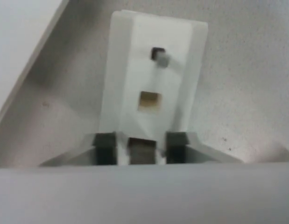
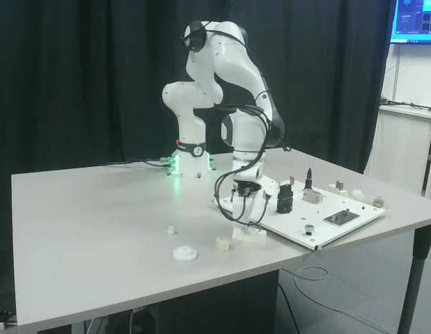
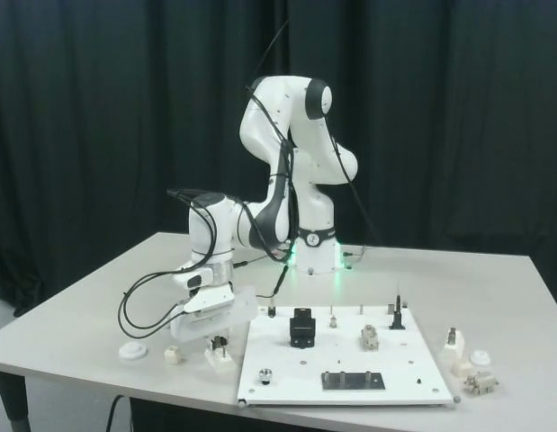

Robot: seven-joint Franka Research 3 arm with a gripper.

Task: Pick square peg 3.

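Note:
A white peg holder block [image 1: 153,70] lies on the grey table under my gripper [image 1: 141,148]. Its far hole holds a small grey peg [image 1: 160,58], and its middle square hole [image 1: 149,101] is empty. A grey square peg [image 1: 142,151] stands at the near end, between my two black fingertips [image 1: 106,148]. The gripper is open, with a narrow gap on each side of that peg. In the first room view the gripper [image 2: 248,221] points down onto the block [image 2: 251,236], just off the board's near corner. The second room view shows the gripper [image 3: 217,340] above the block [image 3: 221,359].
A white assembly board [image 2: 340,226] carrying black and metal fixtures lies right beside the block; its edge [image 1: 18,51] shows in the wrist view. A white disc [image 2: 184,254], a small white cube [image 2: 220,243] and a tiny white part [image 2: 171,229] lie on the table nearby.

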